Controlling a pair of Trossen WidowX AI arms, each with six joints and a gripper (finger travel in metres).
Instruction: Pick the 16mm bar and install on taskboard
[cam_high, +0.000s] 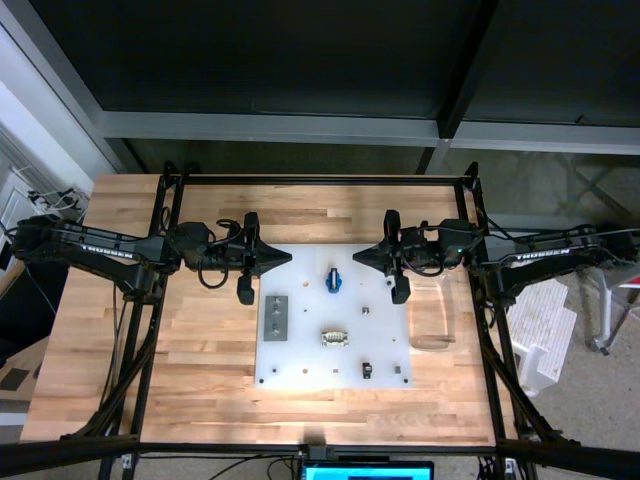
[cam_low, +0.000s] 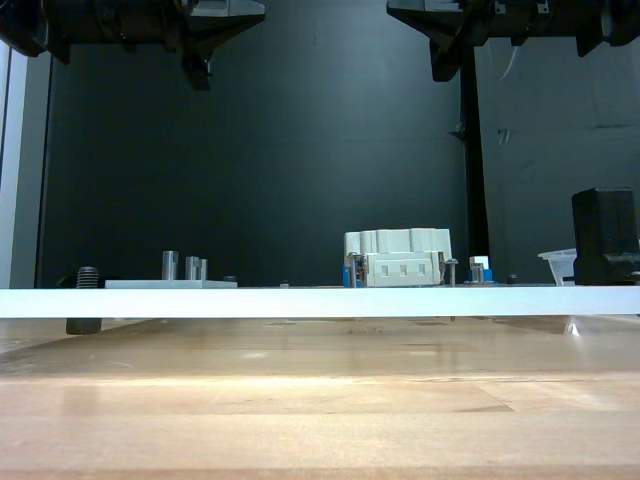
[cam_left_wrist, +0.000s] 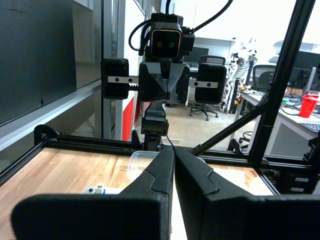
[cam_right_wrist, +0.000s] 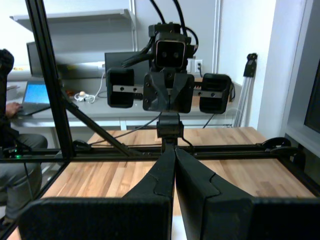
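The white task board (cam_high: 300, 360) lies at the table's middle. On its left part sits a grey block (cam_high: 275, 318) with short metal bars standing upright in it (cam_low: 171, 265); I cannot tell which one is the 16mm bar. My left gripper (cam_high: 286, 258) hovers high over the board's far left corner, pointing right. Its fingers (cam_left_wrist: 162, 170) are pressed together with nothing between them. My right gripper (cam_high: 359, 256) faces it over the board's far edge, also shut and holding nothing (cam_right_wrist: 175, 149). Neither gripper holds a bar.
A blue knob (cam_high: 333, 280), a white connector (cam_high: 335, 340) and small black parts (cam_high: 367, 371) sit on the board. A clear plastic container (cam_high: 432, 318) lies just right of the board. A black frame (cam_high: 320, 180) rings the table.
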